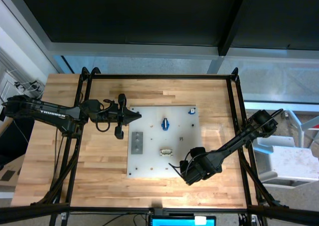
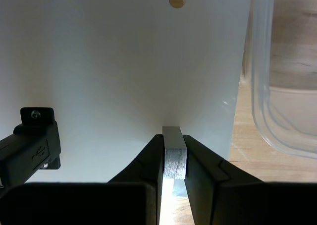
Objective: Pick the 16mm bar and place in it's hole on the taskboard
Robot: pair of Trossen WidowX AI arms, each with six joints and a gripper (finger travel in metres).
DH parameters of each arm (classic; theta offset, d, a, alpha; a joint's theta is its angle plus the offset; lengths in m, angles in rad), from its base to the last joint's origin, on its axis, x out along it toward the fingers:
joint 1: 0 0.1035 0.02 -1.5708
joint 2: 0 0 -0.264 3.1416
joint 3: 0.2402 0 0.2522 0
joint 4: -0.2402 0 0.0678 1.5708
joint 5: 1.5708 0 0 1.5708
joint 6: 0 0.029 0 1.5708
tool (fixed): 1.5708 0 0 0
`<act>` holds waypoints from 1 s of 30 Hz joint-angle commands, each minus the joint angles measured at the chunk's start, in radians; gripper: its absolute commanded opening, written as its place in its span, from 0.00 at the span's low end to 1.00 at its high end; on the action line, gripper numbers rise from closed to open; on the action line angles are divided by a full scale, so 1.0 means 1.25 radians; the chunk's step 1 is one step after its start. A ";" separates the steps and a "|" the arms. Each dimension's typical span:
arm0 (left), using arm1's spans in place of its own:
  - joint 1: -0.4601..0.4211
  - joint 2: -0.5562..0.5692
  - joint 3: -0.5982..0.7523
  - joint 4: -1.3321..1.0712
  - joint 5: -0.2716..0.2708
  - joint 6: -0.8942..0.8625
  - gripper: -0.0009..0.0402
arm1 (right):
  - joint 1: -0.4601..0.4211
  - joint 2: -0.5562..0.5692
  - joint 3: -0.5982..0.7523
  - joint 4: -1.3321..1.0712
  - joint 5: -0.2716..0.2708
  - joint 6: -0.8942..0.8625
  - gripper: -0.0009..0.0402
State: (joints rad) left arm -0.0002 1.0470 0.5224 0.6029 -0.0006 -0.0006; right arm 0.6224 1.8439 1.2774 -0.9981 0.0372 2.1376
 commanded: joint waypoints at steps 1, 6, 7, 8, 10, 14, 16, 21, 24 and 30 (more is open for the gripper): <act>0.000 0.000 0.000 0.000 0.000 0.000 0.02 | 0.002 0.000 0.003 -0.002 -0.003 -0.005 0.20; 0.000 0.000 0.000 0.000 0.000 0.000 0.02 | 0.003 -0.003 0.008 -0.005 -0.003 -0.014 0.32; 0.000 0.000 0.000 0.000 0.000 0.000 0.02 | 0.003 -0.003 0.009 -0.005 -0.003 -0.020 0.34; 0.000 0.000 0.000 0.000 0.000 0.000 0.02 | 0.004 -0.003 0.011 -0.006 -0.003 -0.021 0.37; 0.000 0.000 0.000 0.000 0.000 0.000 0.02 | 0.004 -0.003 0.016 -0.008 -0.003 -0.023 0.42; 0.000 0.000 0.000 0.000 0.000 0.000 0.02 | 0.004 -0.004 0.040 -0.038 -0.002 -0.029 0.51; 0.000 0.000 0.000 0.000 0.000 0.000 0.02 | 0.005 -0.008 0.050 -0.057 -0.002 -0.029 0.55; 0.000 0.000 0.000 0.000 0.000 0.000 0.02 | 0.005 -0.026 0.055 -0.059 -0.003 -0.030 0.60; 0.000 0.000 0.000 0.000 0.000 0.000 0.02 | 0.005 -0.040 0.055 -0.063 -0.003 -0.036 0.61; 0.000 0.000 0.000 0.000 0.000 0.000 0.02 | 0.005 -0.062 0.055 -0.070 -0.003 -0.042 0.61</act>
